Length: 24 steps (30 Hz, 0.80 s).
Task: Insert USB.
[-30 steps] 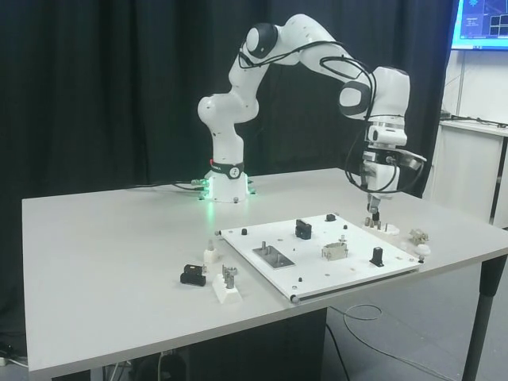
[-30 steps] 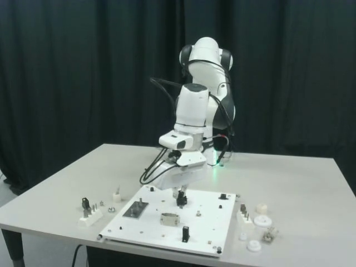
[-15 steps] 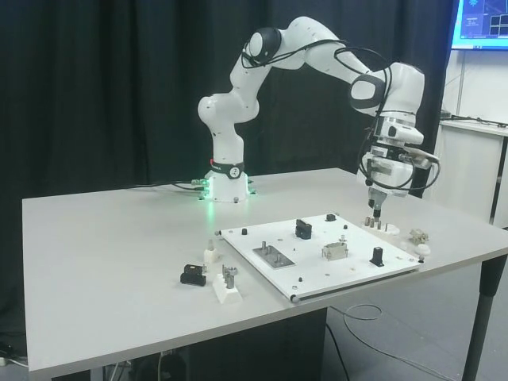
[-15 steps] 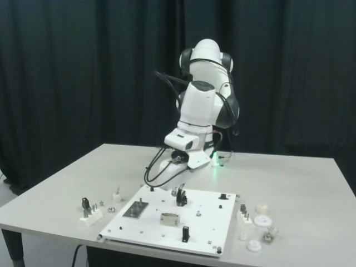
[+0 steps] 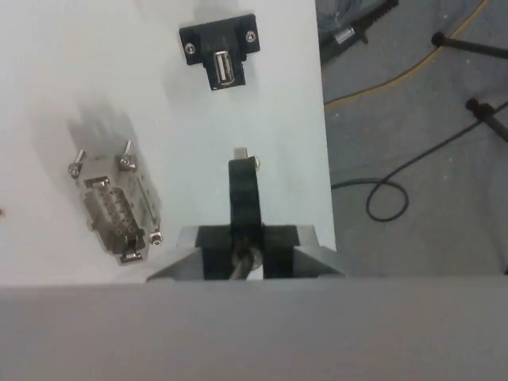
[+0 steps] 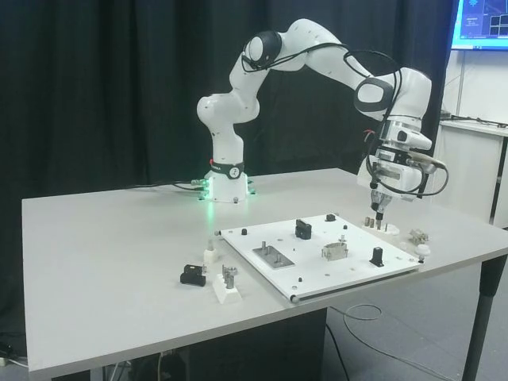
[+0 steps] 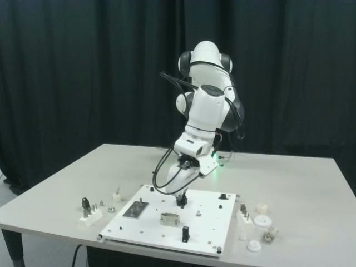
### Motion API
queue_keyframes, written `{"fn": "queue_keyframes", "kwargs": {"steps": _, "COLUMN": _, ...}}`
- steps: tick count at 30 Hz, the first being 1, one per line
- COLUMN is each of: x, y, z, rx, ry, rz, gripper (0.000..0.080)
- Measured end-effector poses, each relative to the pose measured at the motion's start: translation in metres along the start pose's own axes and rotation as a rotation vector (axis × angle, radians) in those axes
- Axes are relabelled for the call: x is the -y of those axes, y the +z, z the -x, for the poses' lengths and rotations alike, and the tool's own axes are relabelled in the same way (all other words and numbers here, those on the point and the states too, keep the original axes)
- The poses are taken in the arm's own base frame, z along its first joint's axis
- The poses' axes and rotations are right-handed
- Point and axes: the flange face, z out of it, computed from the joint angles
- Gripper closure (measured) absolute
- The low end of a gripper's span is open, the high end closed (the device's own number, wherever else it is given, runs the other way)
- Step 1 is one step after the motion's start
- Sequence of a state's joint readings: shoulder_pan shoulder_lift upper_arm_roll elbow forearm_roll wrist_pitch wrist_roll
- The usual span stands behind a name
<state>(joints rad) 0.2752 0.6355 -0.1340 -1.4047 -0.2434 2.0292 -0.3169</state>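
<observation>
Black USB plug (image 5: 244,190) is being pinched by the tool (image 5: 242,252), carried above the white board (image 5: 48,71), its socket (image 5: 222,70) not yet entered.

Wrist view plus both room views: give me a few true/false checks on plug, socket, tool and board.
1. The tool holds a black USB plug. True.
2. The plug is already seated in the black USB socket. False: bare white board shows between the plug's metal tip and the socket.
3. A grey multi-pin connector is screwed to the board beside the plug. True.
4. The white board lies on the floor. False: it lies on the grey table.
5. The arm's base shows green light. True.
6. The socket has a plug in it. False: its opening is empty.
</observation>
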Motion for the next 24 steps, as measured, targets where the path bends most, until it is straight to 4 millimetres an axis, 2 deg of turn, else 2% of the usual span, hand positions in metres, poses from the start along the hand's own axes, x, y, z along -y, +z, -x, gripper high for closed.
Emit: {"fn": "queue_keyframes", "kwargs": {"steps": 24, "x": -0.01, "y": 0.011, "z": 0.003, "rx": -0.013, "ry": -0.078, "rz": -0.036, "gripper": 0.0732}}
